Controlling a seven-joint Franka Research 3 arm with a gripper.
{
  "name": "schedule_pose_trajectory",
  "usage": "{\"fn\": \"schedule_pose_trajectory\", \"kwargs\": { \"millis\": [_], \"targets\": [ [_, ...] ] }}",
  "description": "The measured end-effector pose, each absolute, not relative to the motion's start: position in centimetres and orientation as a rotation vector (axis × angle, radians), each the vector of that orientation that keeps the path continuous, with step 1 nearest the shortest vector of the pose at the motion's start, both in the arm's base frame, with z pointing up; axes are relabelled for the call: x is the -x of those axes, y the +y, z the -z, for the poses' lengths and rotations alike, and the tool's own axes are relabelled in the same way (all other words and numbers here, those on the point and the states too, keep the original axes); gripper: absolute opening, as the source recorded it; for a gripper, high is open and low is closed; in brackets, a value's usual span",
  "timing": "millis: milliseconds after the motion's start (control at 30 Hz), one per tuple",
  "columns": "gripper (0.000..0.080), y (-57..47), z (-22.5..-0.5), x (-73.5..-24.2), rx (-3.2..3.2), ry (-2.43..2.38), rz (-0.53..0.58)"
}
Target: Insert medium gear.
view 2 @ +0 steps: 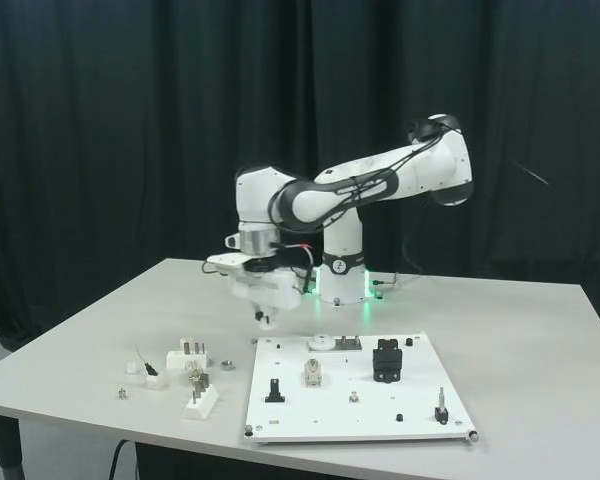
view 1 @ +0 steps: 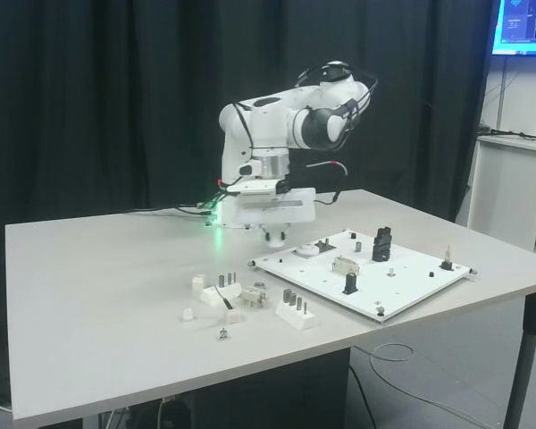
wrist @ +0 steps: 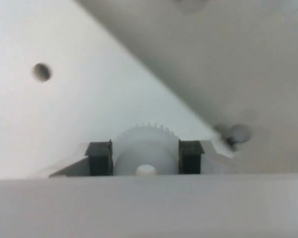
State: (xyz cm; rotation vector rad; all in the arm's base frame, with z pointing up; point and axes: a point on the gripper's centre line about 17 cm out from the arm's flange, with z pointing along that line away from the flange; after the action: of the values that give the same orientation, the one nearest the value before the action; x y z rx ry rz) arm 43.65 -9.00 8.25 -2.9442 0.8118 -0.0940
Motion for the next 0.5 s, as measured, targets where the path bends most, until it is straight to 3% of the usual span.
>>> {"fn": "schedule_pose_trajectory", "kwargs": {
  "millis": [500],
  "targets": [
    [0.0284,-3.8,-9.0,-43.9,2.895,1.078,0.058]
  ]
}}
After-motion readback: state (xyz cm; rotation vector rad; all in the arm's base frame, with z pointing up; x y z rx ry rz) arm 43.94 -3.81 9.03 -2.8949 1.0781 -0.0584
